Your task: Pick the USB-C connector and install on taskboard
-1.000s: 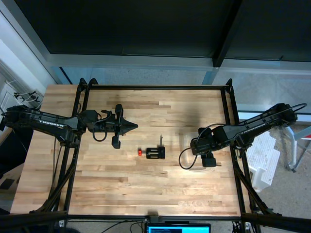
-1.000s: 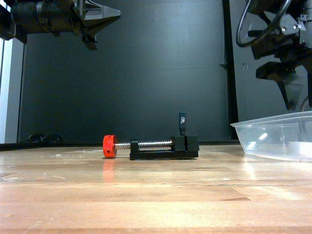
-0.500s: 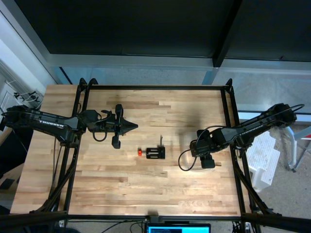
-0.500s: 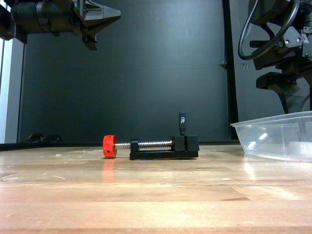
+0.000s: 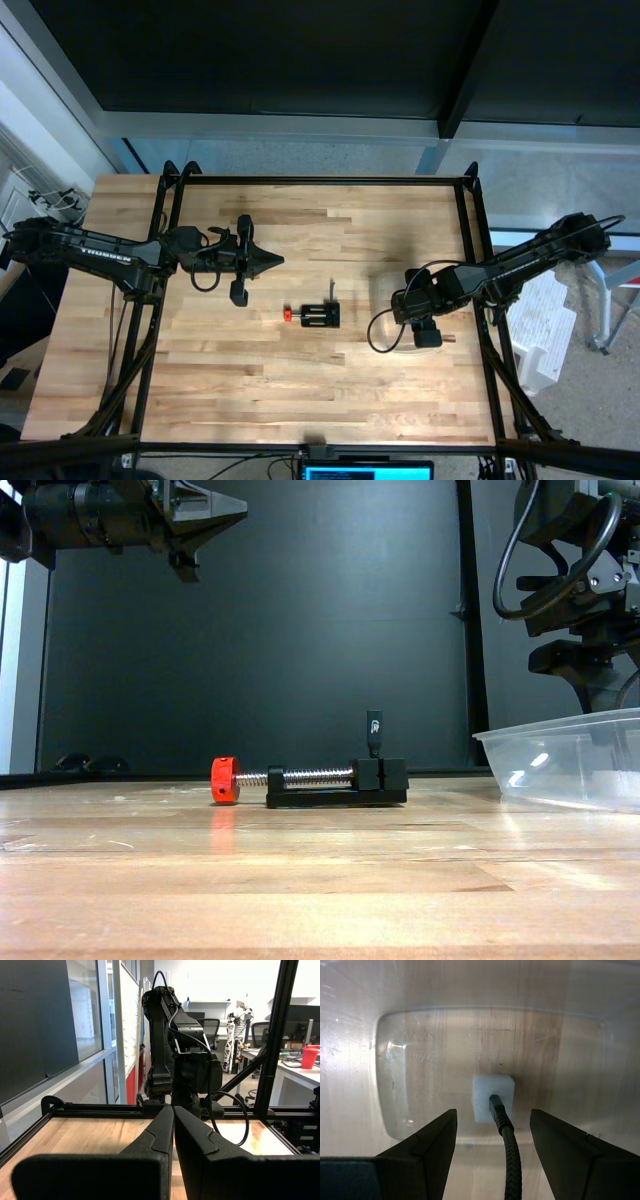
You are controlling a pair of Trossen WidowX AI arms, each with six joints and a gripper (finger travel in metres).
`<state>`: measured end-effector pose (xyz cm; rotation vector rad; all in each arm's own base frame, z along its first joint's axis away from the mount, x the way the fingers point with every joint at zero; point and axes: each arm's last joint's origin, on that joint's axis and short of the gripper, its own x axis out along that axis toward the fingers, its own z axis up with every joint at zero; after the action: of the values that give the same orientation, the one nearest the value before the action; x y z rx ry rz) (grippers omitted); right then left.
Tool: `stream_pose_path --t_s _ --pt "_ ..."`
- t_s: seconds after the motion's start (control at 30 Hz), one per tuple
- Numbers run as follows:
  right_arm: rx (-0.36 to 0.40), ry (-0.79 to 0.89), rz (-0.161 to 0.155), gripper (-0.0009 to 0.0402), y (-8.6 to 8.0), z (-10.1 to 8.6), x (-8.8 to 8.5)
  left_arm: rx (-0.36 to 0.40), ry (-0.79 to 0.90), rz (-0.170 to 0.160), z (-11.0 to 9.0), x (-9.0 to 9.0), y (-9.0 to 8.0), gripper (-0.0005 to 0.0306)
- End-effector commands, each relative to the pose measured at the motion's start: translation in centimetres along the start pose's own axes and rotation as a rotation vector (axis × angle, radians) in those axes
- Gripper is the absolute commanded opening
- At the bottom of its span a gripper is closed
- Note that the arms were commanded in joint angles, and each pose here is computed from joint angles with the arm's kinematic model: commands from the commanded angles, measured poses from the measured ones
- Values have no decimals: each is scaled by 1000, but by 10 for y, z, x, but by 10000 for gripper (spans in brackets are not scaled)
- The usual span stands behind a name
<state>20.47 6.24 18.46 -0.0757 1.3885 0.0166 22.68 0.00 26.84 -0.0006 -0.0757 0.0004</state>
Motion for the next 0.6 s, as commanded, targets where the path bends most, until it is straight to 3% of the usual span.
stream_pose_path --t_s 0.03,0.6 --pt "-6 0 0 188 0 0 0 0 0 0 0 0 0 0" --pt "-12 -7 0 76 0 1 0 0 -1 0 0 0 0 0"
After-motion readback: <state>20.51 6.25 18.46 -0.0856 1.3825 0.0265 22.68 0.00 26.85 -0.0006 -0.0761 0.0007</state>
